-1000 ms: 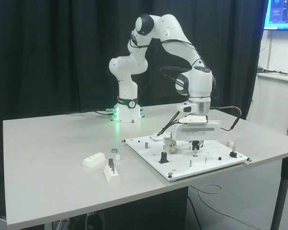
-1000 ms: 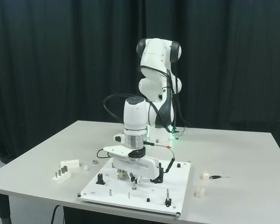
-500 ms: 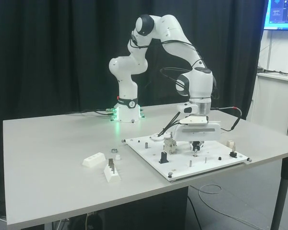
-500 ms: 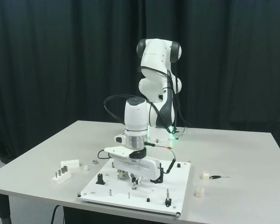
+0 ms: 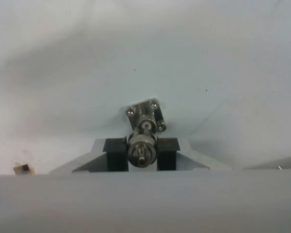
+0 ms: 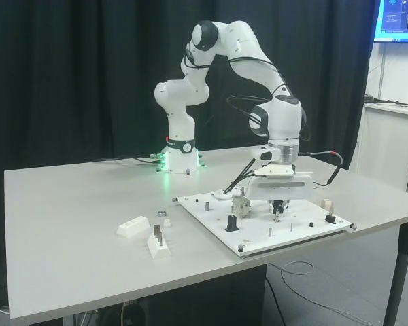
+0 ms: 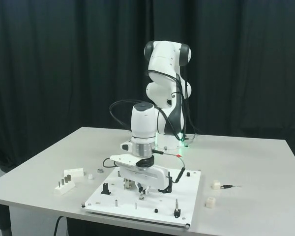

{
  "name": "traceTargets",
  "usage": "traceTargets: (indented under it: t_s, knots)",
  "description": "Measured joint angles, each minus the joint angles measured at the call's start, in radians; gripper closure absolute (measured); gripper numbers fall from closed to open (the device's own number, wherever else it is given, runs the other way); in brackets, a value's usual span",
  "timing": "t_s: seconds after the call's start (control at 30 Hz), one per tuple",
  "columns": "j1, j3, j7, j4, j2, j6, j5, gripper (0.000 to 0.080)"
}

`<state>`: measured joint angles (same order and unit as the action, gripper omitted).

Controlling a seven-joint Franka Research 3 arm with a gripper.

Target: Insert BNC.

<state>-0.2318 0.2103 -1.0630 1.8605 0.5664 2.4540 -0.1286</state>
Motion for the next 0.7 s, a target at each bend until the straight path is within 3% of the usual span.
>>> traceTargets:
  t_s: [0.7]
  knots:
    - [0.000, 0.004, 0.000, 0.000, 0.003, 0.018, 0.003, 0.0679]
